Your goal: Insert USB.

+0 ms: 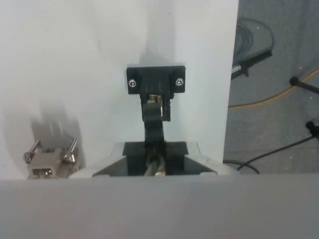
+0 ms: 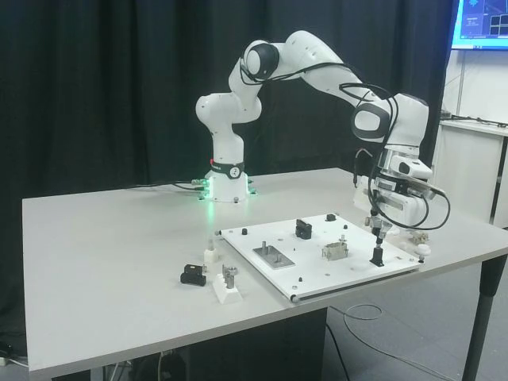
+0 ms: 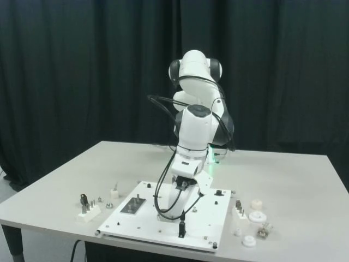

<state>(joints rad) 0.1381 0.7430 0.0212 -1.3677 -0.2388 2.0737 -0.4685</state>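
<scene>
Item 1, arm: I see the white arm [image 2: 317, 55] reaching from its base [image 2: 225, 178] out over the white board [image 2: 317, 266] on the grey worktop [image 2: 103, 238].

Item 2, jaws [image 1: 155, 167]: from the wrist view I read them as narrow, closed on the USB plug [image 1: 152, 107], which hangs straight down between them; the first room view shows the jaws [image 2: 375, 230] right above the port.

Item 3, USB plug: its metal tip sits at the mouth of the black socket block [image 1: 155, 79], which is fixed to the board by two screws. Whether the tip is seated I cannot tell. In the first room view the block [image 2: 378, 256] stands at about 4 o'clock on the board, near the edge.

Item 4, other board parts: a grey metal connector [image 1: 49, 162] with two pins beside the jaws; a flat grey plate [image 2: 274, 256] at about 8 o'clock.

Item 5, off the board: a small white stand [image 2: 226, 287] and a black piece [image 2: 191, 275] on the worktop.
</scene>
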